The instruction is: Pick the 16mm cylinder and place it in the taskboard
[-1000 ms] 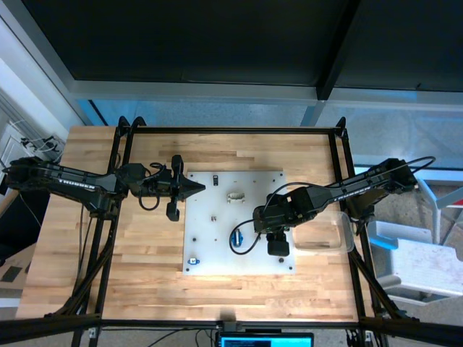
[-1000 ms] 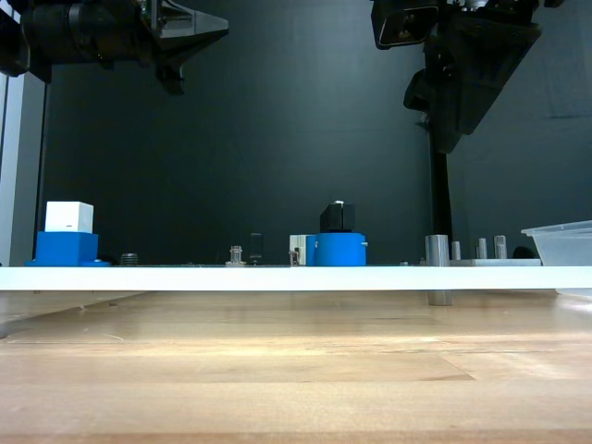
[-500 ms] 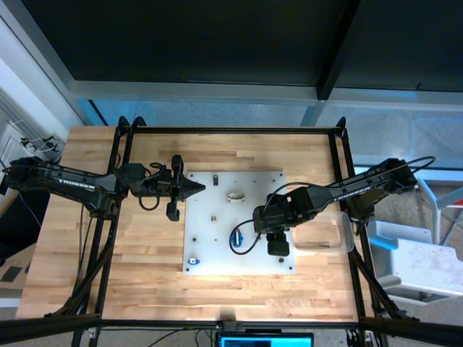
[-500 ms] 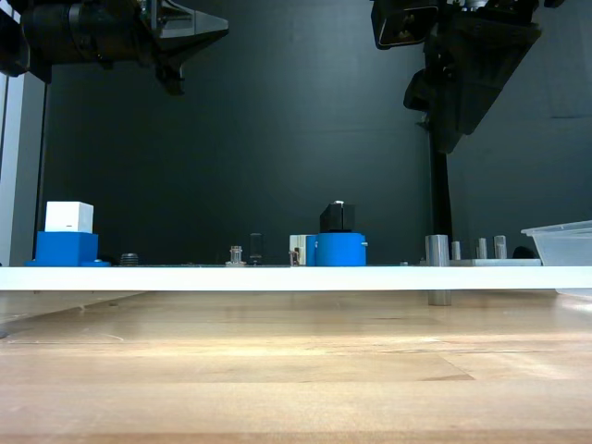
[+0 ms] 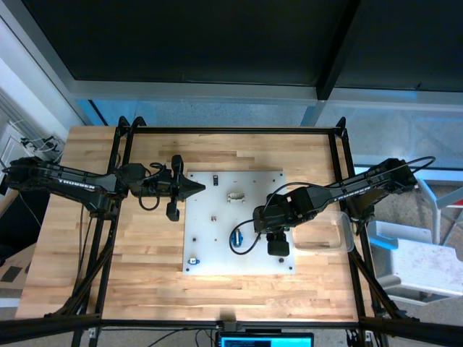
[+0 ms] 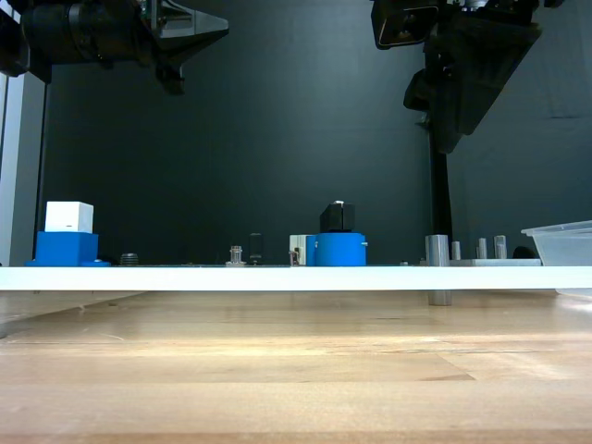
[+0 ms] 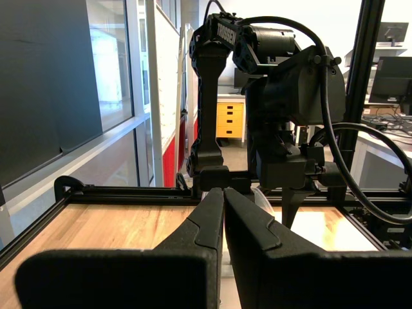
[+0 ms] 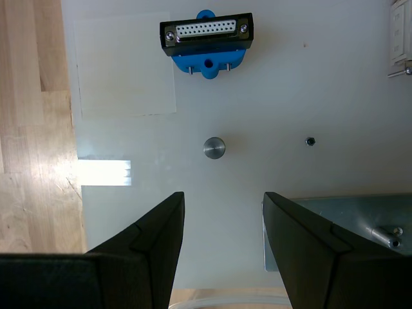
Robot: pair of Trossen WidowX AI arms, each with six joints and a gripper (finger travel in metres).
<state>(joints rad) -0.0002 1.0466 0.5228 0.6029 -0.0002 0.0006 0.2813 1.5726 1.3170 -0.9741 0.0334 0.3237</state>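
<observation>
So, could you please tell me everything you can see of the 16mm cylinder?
The 16mm cylinder is a small round peg of grey metal, seen end-on as a shiny disc. It stands upright in the white taskboard, its lower end poking out beneath the plate. Nothing grips it: the open right gripper hangs above it; the shut left gripper sits high over the board's left edge.
</observation>
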